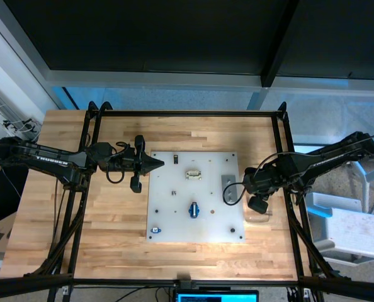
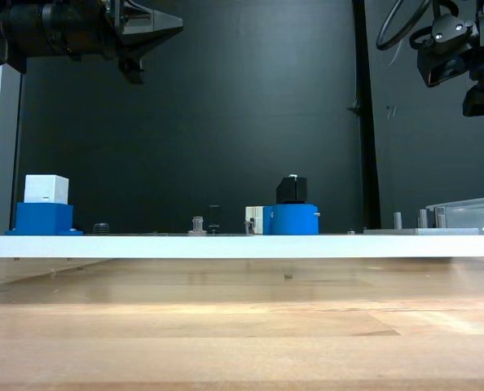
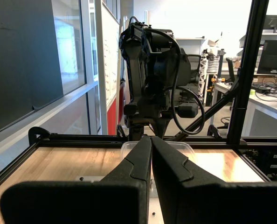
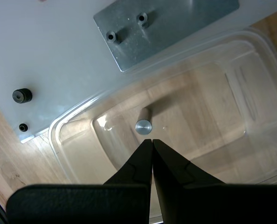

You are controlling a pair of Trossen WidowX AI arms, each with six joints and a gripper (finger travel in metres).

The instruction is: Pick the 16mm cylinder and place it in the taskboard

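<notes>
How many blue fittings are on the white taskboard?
2: one blue fitting near the taskboard middle, another at its near-left corner. Left end effector, shut, hangs above its far-left corner; right end effector, shut, above the clear tray.

The wooden table (image 1: pixel 111 239) carries the white taskboard (image 1: pixel 174 217) and, just beside it, a clear plastic tray (image 4: pixel 222 121).
</notes>
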